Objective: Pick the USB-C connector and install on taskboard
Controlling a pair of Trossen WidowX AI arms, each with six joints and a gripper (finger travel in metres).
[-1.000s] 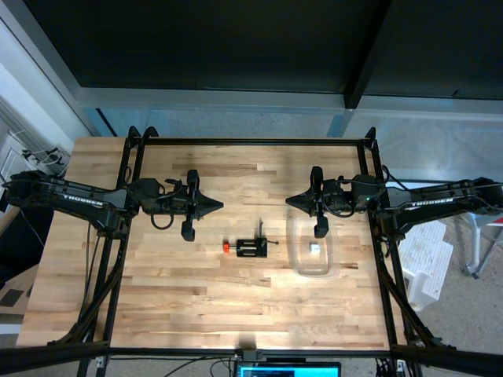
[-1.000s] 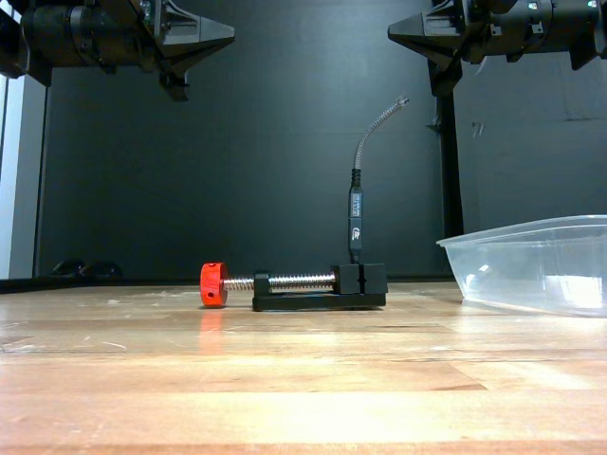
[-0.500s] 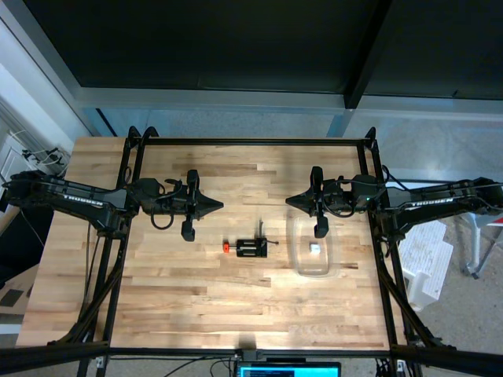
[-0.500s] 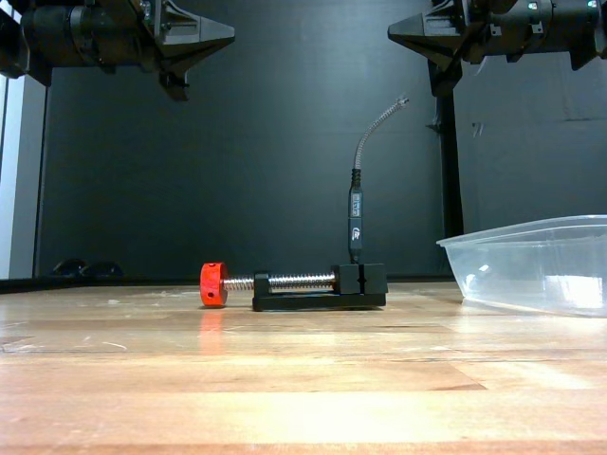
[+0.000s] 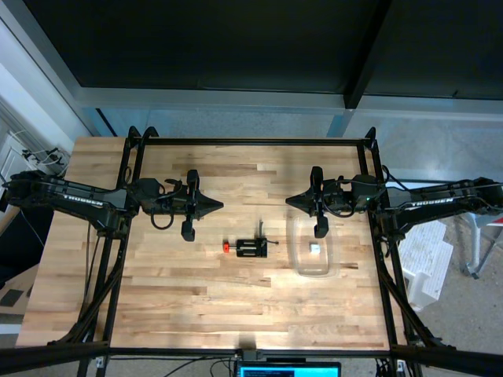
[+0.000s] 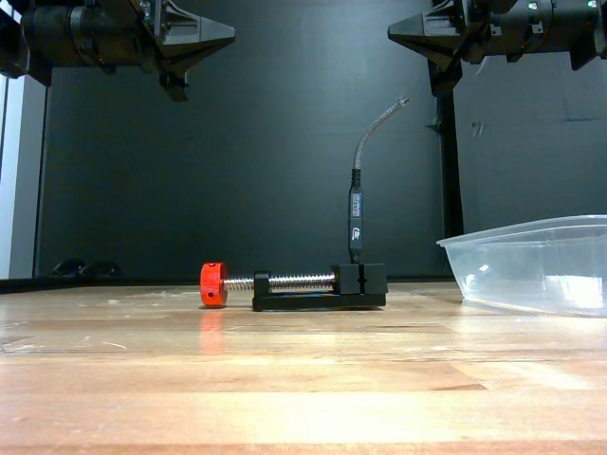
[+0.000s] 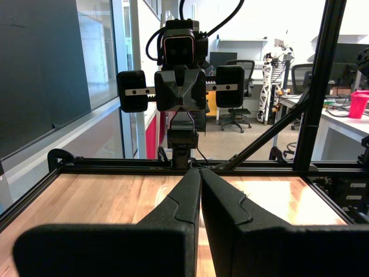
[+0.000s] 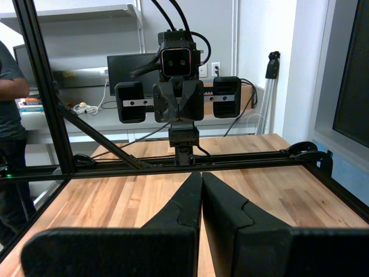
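The taskboard [image 5: 250, 248] [image 6: 318, 284], a small black block with a red-orange knob [image 6: 213, 284] at its left end, lies mid-table. The USB-C connector [image 6: 355, 213] [image 5: 260, 228] stands upright in the block's right end, and a braided lead curves up from it. My left gripper [image 5: 220, 206] [image 6: 230, 36] [image 7: 200, 171] hovers high at the left, shut and empty, pointing inward. High at the right my right gripper [image 5: 288, 203] [image 6: 392, 35] [image 8: 201, 174] does the same, shut with nothing in it. Both are well above and apart from the block.
A clear plastic tray [image 5: 314, 269] [image 6: 531, 275] sits right of the block under the right arm, with a small white square piece [image 5: 313, 247] in it. A black metal frame [image 5: 251, 142] borders the wooden table.
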